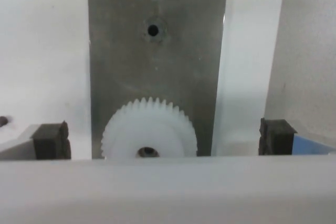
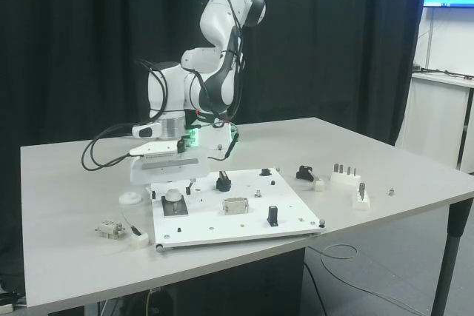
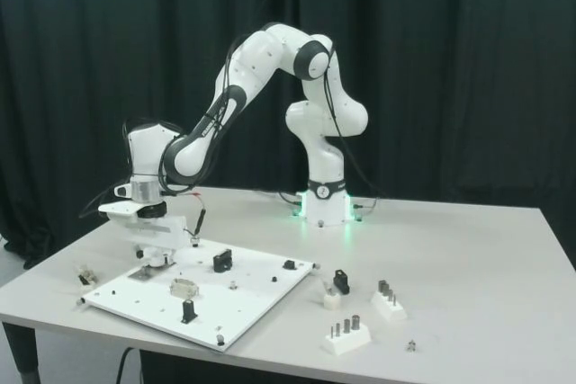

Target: Insert medium gear.

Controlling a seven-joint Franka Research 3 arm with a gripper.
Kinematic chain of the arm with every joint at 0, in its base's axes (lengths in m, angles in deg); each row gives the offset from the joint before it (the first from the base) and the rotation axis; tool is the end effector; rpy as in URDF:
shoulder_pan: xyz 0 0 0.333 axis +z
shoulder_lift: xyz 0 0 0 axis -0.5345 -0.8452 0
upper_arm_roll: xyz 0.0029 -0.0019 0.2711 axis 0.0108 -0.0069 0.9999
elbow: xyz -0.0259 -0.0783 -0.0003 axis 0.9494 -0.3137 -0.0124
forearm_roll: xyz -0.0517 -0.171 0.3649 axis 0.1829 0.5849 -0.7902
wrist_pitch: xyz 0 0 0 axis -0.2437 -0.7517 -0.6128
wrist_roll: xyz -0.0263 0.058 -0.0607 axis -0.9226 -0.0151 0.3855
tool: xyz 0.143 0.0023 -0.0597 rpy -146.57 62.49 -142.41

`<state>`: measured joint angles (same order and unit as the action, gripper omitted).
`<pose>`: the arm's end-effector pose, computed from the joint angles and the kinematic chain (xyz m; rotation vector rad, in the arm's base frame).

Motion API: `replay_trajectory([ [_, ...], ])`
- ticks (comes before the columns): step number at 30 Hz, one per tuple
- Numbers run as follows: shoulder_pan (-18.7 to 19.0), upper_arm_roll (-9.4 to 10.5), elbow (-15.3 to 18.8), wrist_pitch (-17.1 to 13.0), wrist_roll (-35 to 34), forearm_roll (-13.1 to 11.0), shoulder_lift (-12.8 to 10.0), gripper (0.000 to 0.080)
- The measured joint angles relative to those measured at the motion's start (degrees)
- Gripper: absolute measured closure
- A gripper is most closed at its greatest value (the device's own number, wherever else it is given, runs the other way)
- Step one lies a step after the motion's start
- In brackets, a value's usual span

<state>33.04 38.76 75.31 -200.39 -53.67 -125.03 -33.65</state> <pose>0.4849 -0.3594 0.1233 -2.7541 1.4247 -0.0919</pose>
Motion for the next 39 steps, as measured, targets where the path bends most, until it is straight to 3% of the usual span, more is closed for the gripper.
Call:
replay_trajectory([
  [10,0.00,0.70,0.00,-1.23,0.00,-0.05,-0.42,0.0015],
  [11,0.00,0.73,0.00,-1.36,0.00,-0.05,-0.48,0.0186],
  [19,0.04,1.02,0.01,-1.35,-0.18,-0.21,-0.51,0.0186],
  [20,0.04,1.02,0.01,-1.33,-0.26,-0.21,-0.50,0.0405],
  [39,0.04,0.98,-0.01,-1.06,-0.27,0.02,-0.48,0.0405],
])
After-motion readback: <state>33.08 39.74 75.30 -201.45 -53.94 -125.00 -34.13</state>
